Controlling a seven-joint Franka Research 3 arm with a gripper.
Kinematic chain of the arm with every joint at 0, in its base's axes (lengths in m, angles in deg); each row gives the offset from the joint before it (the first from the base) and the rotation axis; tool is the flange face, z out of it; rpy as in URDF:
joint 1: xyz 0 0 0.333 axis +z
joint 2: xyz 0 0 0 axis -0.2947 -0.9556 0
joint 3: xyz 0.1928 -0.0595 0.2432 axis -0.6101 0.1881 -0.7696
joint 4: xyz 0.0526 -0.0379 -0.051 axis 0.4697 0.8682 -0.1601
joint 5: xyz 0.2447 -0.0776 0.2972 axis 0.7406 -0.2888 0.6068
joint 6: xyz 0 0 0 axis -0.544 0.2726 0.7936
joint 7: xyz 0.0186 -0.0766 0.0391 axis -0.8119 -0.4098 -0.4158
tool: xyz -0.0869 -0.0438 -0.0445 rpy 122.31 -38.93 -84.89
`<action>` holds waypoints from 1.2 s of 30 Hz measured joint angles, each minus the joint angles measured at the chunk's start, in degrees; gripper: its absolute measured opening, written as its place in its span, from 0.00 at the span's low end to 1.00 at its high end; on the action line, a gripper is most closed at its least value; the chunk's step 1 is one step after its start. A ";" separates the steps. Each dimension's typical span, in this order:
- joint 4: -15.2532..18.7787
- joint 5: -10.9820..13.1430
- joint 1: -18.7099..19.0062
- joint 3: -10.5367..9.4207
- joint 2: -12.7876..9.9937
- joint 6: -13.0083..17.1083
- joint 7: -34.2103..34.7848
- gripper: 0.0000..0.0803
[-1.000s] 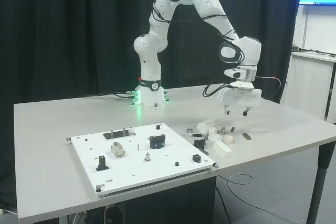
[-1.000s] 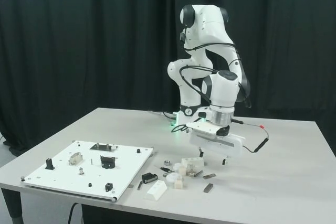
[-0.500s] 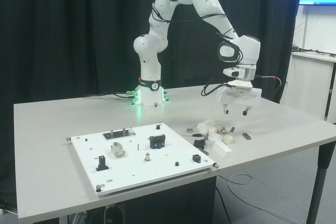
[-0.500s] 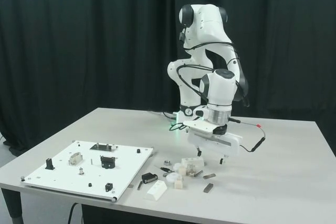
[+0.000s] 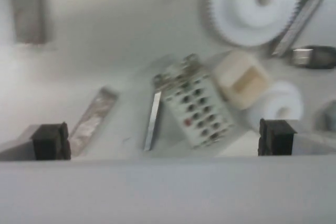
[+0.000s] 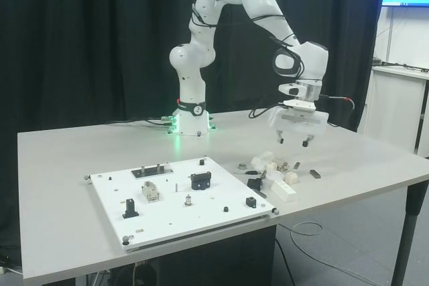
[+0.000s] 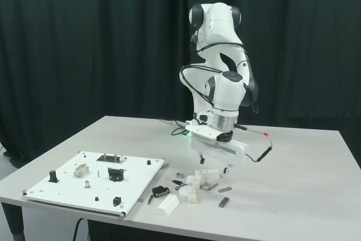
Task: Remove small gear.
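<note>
- Black curtains close off the room behind the grey table [image 6: 80, 165], where we find a white assembly board [image 6: 175, 200] lower left of centre in the first room view and a loose heap of parts [image 6: 275, 171] just right of it.
- We take the small gear [image 5: 282, 108] to be the lesser white toothed disc at the right of the wrist view, lying flat on the table in that heap; from this we judge that it is already off the board.
- Beside it sit a white block with a pale inset [image 5: 242, 78], a large gear [image 5: 253, 4] in the upper right, and a connector block with rows of holes [image 5: 195, 107] near the centre, all close together as if set down as they came off.
- We see the gripper [image 6: 294, 141] hanging above the heap, right of centre in the first room view, its fingers spread wide and holding nothing.
- One black fingertip [image 5: 276, 136] shows just below the small gear in the wrist view, apart from it.
- Against the frames a second earlier, we find the gripper higher and shifted left in both room views, away from the heap; the parts on the table look unmoved.
</note>
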 joint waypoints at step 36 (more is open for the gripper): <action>2.04 -5.52 -17.57 0.41 11.37 -11.67 0.72 1.00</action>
